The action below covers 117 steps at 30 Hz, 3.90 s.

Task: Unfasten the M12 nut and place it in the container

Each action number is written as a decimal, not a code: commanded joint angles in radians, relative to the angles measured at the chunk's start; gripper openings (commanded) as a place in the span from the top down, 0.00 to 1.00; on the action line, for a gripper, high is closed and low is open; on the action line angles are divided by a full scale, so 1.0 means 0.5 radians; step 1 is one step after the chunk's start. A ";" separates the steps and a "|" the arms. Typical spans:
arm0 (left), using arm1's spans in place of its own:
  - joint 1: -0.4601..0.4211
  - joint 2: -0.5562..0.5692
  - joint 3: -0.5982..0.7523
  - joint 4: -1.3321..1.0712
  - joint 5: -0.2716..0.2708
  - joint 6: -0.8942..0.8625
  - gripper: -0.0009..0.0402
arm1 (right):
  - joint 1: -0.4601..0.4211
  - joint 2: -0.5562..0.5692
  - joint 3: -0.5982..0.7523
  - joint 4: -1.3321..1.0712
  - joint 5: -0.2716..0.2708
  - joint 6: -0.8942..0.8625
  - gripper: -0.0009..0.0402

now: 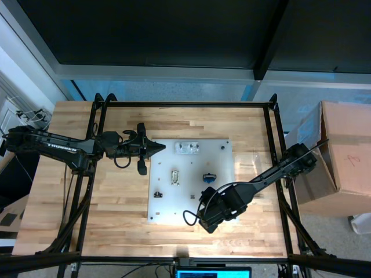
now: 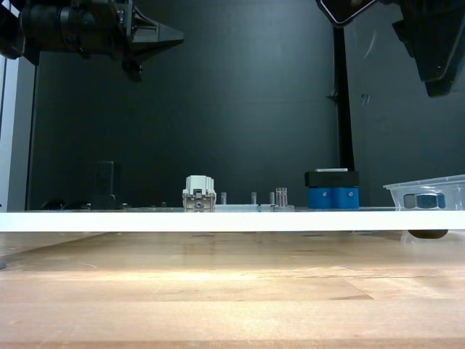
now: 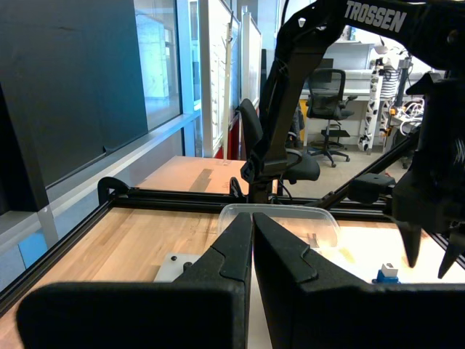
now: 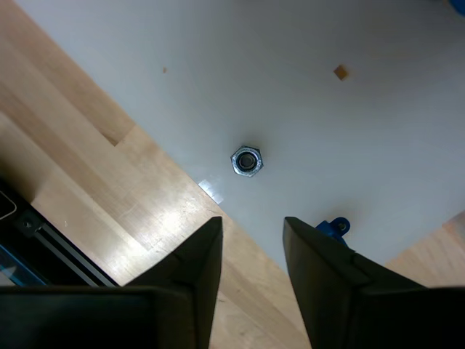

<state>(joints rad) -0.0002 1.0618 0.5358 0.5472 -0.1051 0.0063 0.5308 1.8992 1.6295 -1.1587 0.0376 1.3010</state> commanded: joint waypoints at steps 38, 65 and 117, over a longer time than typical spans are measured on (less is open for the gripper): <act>0.001 0.001 0.000 -0.005 0.000 0.000 0.98 | -0.059 0.314 -0.097 0.304 -0.013 -0.331 0.38; 0.000 0.001 0.001 -0.005 0.000 0.000 0.98 | -0.067 0.314 -0.114 0.310 -0.014 -0.375 0.86; 0.001 0.001 0.001 -0.005 0.000 0.000 0.98 | -0.062 0.312 -0.114 0.282 -0.006 -4.174 0.95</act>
<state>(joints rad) -0.0002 1.0622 0.5358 0.5446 -0.1055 0.0063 0.4995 2.0548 1.5734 -1.0183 0.0269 -0.7673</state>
